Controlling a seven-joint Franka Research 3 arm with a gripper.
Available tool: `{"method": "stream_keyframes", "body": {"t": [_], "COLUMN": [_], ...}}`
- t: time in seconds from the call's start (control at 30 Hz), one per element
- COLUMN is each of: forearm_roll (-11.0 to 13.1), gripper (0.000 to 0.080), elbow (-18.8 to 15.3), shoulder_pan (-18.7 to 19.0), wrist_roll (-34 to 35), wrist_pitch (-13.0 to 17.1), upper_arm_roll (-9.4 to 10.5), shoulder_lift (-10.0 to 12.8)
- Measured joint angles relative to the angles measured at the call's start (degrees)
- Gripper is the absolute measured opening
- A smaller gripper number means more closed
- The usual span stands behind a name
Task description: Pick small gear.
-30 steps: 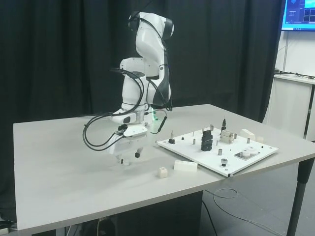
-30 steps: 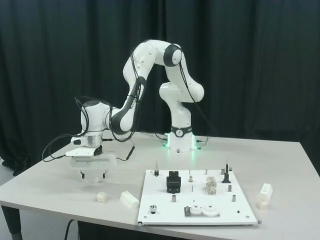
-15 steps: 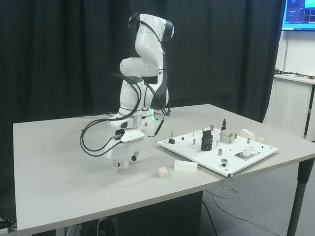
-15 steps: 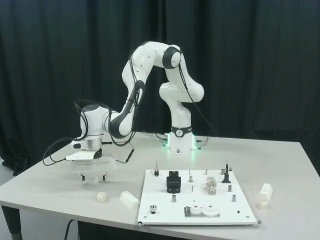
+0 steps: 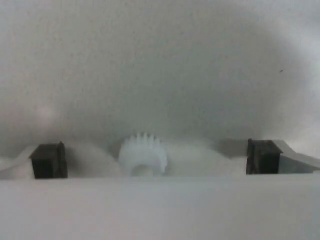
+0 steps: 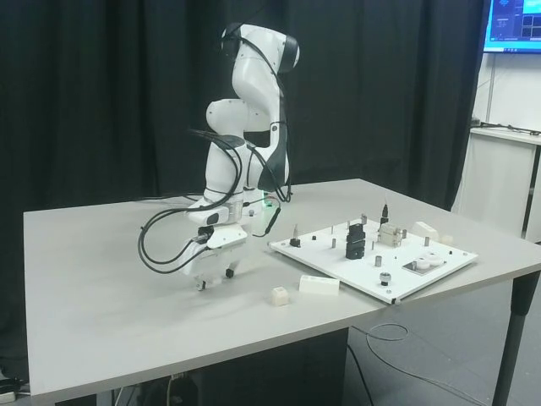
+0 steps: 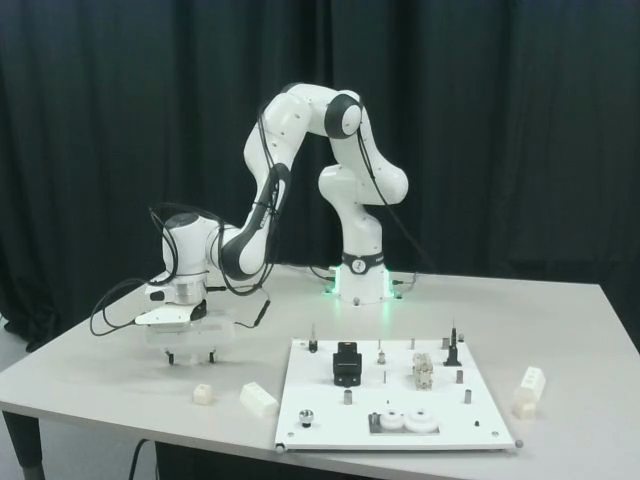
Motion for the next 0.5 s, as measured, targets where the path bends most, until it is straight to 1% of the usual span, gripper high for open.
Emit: {"method": "stream_keyframes", "body": {"t": [0.23, 0.27, 0.5], "forearm_roll": [0.34, 0.47, 0.96], "gripper": [0.0800, 0.0664, 0.0664], "elbow": [-0.46, -0.47, -0.50], "shoulder_pan": [0.02, 0.03, 0.04], "wrist_roll": [-1.15, -1.31, -1.91], "wrist_pitch": [0.04, 0.04, 0.01], "upper_arm_roll": [0.06, 0.06, 0.06], "shoulder_lift": [0.04, 0.04, 0.03]}}
